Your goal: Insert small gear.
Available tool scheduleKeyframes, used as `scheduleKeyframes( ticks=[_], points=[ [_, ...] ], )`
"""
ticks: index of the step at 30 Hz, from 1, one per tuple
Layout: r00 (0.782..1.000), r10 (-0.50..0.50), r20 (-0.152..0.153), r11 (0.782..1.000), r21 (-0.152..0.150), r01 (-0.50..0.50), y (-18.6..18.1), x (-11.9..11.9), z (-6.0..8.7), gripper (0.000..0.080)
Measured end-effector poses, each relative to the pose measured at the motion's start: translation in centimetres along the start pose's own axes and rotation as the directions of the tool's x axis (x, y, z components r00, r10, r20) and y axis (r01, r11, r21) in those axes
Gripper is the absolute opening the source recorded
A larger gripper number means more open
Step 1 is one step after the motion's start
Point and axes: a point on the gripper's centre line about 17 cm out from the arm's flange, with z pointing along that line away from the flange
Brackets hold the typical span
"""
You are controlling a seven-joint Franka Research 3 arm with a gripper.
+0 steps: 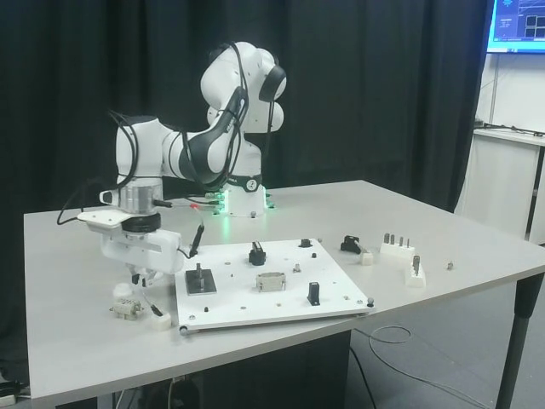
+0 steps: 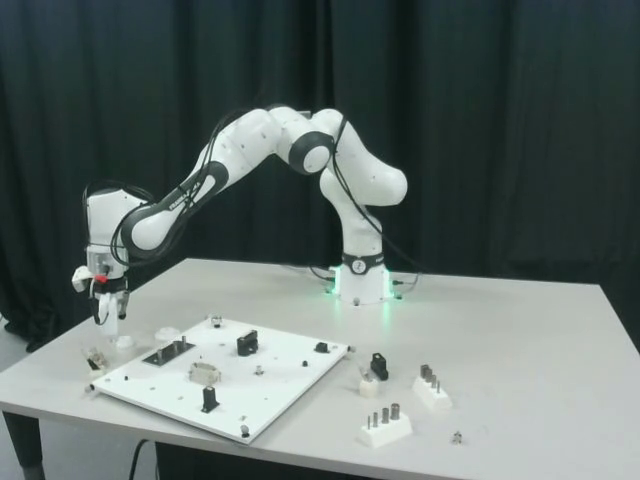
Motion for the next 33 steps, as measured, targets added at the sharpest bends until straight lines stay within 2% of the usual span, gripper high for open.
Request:
scheduleKeyframes(
  ticks=[18, 26, 33],
  points=[
    [0.998, -0.065, -0.005, 0.998, 0.001, 0.065, 0.2, 0.3, -0.7, 0.0199],
    [0.99, -0.133, 0.037, 0.991, 0.015, 0.132, -0.4, -1.1, -1.1, 0.0199],
    [0.951, -0.299, 0.08, 0.954, 0.042, 0.296, -1.2, -3.1, -1.6, 0.0199]
  ],
)
